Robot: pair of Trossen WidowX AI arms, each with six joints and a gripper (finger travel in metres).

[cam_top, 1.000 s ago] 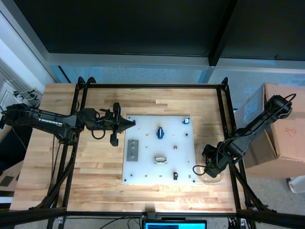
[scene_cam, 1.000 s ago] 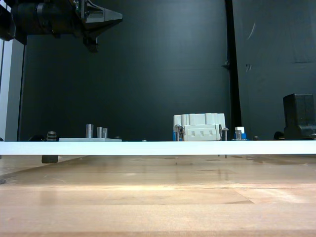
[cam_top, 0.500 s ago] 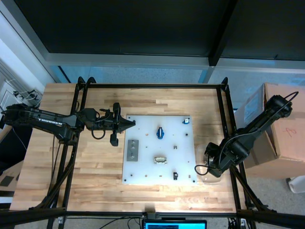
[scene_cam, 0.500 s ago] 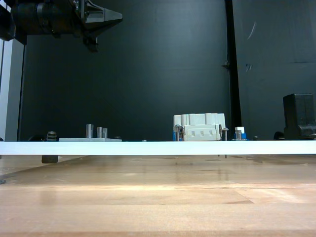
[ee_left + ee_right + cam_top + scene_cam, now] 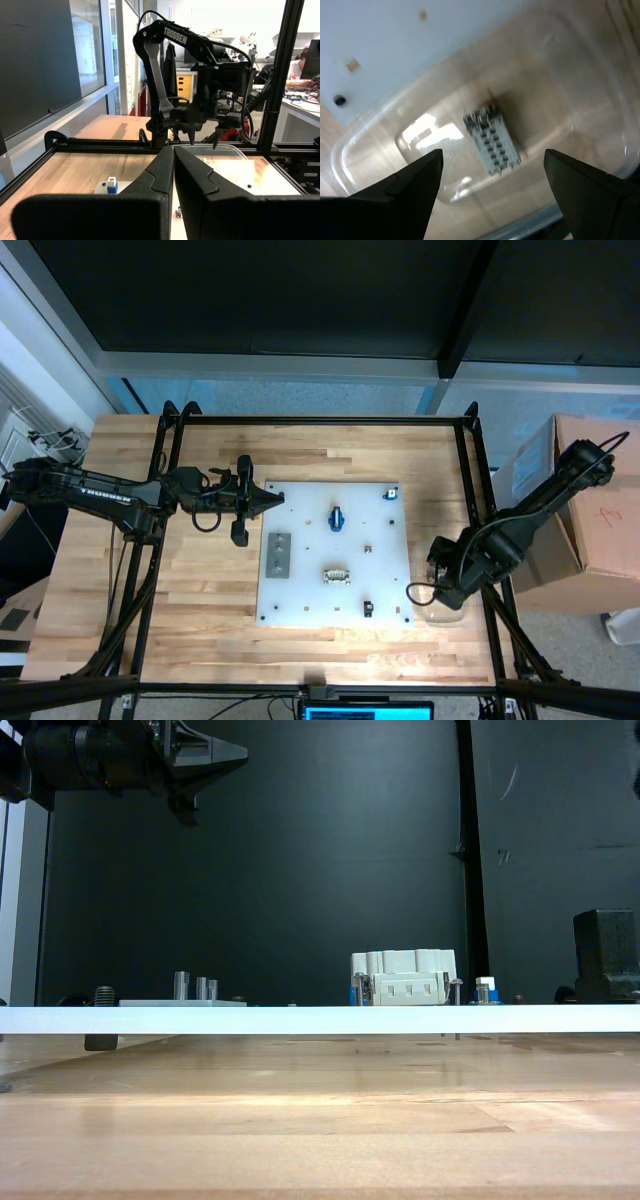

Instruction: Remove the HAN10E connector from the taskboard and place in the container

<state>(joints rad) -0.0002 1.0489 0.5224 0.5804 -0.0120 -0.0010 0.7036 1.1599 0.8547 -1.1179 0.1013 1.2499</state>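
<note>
The HAN10E connector (image 5: 492,140), a pale grey block with rows of pin holes, lies free on the floor of the clear plastic container (image 5: 350,150). My right gripper (image 5: 491,155) hangs open above it, touching nothing. In the high view the right gripper (image 5: 443,578) is over the container (image 5: 440,615) at the board's right edge and hides the connector. A beige connector housing (image 5: 337,577) stays seated on the white taskboard (image 5: 300,540), also seen in the low view (image 5: 403,978). My left gripper (image 5: 272,496) hovers shut and empty above the board's far left corner.
On the board are a blue knob (image 5: 336,517), a grey block with pegs (image 5: 277,553) and a small black part (image 5: 368,609). A black frame rail (image 5: 470,480) runs past the container. A cardboard box (image 5: 590,510) stands off the table to the right.
My right gripper has shifted slightly away from the table's near edge, above the container. The left arm and the board parts have not moved.
</note>
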